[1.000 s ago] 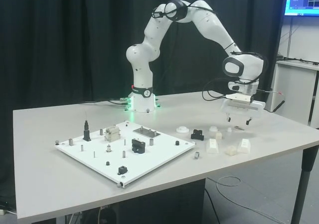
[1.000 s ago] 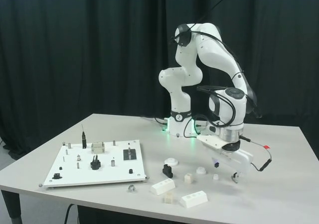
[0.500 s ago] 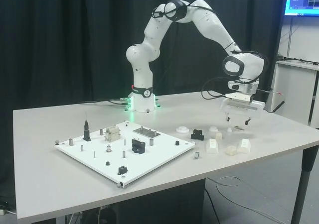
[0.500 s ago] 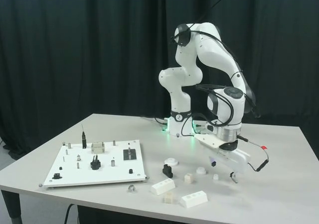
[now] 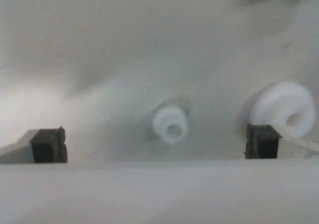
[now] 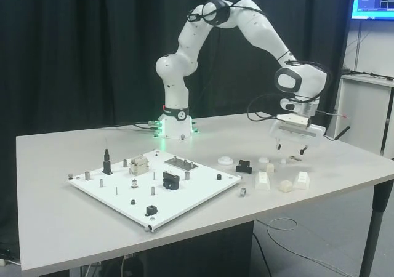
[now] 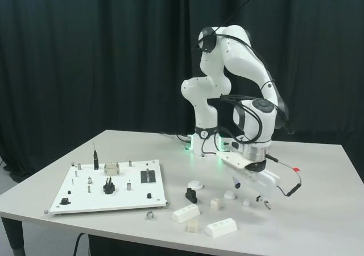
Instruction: Remove USB.
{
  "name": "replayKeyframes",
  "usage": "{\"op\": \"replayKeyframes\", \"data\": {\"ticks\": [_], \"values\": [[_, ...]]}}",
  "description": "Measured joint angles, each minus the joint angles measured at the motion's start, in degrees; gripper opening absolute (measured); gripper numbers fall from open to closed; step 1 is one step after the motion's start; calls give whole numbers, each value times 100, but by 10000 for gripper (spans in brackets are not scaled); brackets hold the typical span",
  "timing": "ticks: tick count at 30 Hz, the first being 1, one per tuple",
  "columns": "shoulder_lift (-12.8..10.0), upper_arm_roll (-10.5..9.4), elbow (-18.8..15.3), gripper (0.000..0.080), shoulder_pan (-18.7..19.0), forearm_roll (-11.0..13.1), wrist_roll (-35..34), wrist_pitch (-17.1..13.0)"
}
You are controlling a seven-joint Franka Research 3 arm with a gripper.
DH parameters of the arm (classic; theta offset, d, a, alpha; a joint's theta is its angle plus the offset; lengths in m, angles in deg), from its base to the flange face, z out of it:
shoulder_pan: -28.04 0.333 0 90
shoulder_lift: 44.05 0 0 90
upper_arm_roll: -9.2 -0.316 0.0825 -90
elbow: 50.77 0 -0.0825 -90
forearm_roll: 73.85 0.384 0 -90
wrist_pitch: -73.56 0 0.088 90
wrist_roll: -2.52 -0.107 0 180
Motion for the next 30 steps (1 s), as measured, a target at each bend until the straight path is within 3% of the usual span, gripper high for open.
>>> {"op": "replayKeyframes", "data": {"ticks": [10,20,30], "values": [[17,176,157,800,-122,-290,136,544],[139,176,289,800,-556,-638,431,1168],[348,145,290,800,-1076,-837,983,1554]]}}
